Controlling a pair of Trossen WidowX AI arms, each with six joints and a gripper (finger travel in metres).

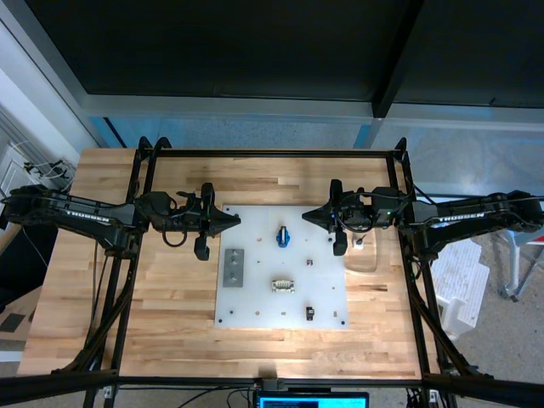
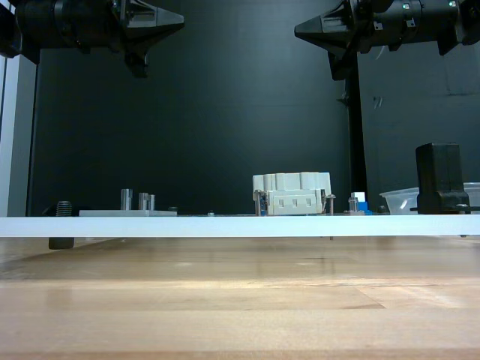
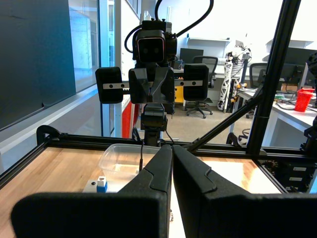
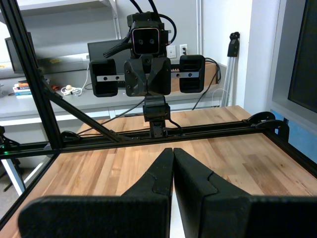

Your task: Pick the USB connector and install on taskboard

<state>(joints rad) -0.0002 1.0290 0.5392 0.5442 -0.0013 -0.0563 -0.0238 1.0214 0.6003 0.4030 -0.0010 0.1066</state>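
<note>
The taskboard (image 1: 255, 255) in the middle of the bench (image 1: 127, 323)
On it, the knob (image 1: 283, 235) at the back; block (image 1: 232, 268) at the left; connector (image 1: 283, 286) before the knob; socket (image 1: 310, 314) nearest the front; tray (image 1: 364, 259) just beside the right edge; left hand (image 1: 234, 221) above the back left corner, right hand (image 1: 308, 217) above the back right, tips facing

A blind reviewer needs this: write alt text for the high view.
The left gripper and right gripper, both shut, face each other above the far part of the white taskboard on a wooden table. The board carries a blue knob, grey block, beige connector and black socket; a clear tray sits at its right.
</note>
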